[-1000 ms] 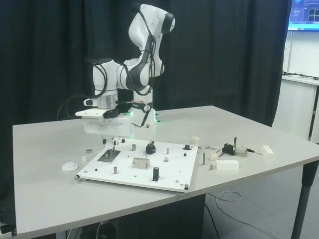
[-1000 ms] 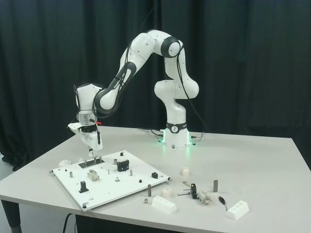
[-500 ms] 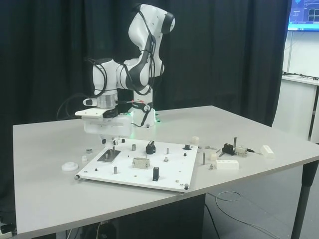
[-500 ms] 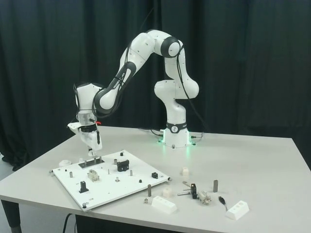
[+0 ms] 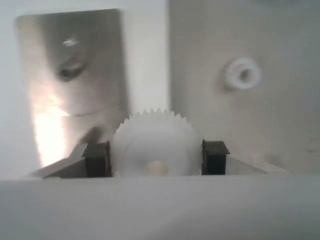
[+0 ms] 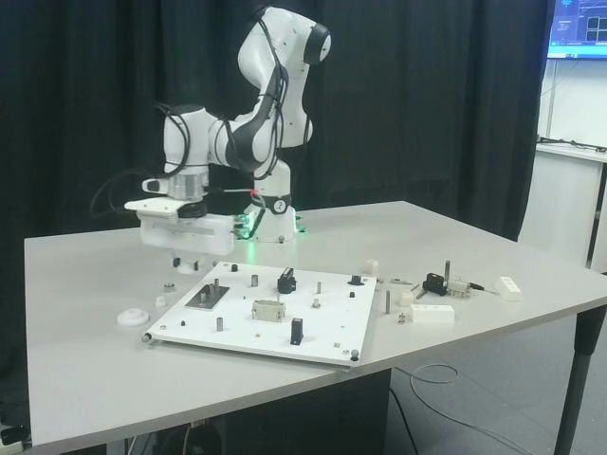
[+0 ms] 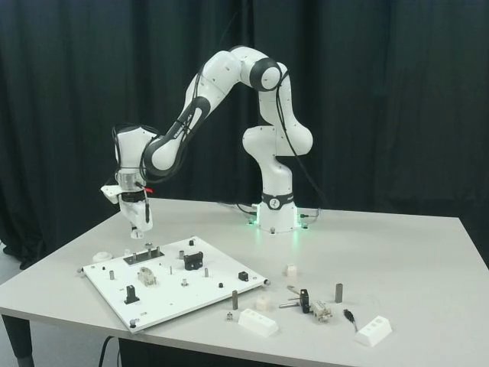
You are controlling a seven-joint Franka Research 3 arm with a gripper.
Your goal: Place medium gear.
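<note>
Progress: medium gear (image 5: 156, 145) picked up and carried — not yet placed; by judgement about halfway, with the seating on the board left to do.
Gripper: gripper (image 5: 157, 157) clamped on the gear's rim, one black pad (image 5: 97, 159) on each side; raised above the table just off the board's far corner in the room views.
Gear's place: squarely between the fingertips, held flat and clear of the board; toothed edge and a pale centre hub visible from the wrist.
Gear's make: white, matte, plastic-looking; a round disc with fine, even teeth all round.
Below the gripper: metal plate (image 5: 75, 80) — grey, brushed, shiny with a bright glare patch, rectangular, set into the white board (image 6: 327, 318); lies under and to one side of the gear in the wrist view.
Beside the gripper: small white ring (image 5: 242, 73) with a centre hole, lying on the grey table (image 6: 85, 284) off the board's edge; apart from the gear.
Board's fittings: short dark pegs and small black blocks standing upright on the flat, smooth board; which peg is meant for the gear, cannot tell.
Left to do: bring the gear over its peg, lower it with the hub hole lined up, let go — a fine fit by the look of it, so a slight tilt could jam it.
</note>
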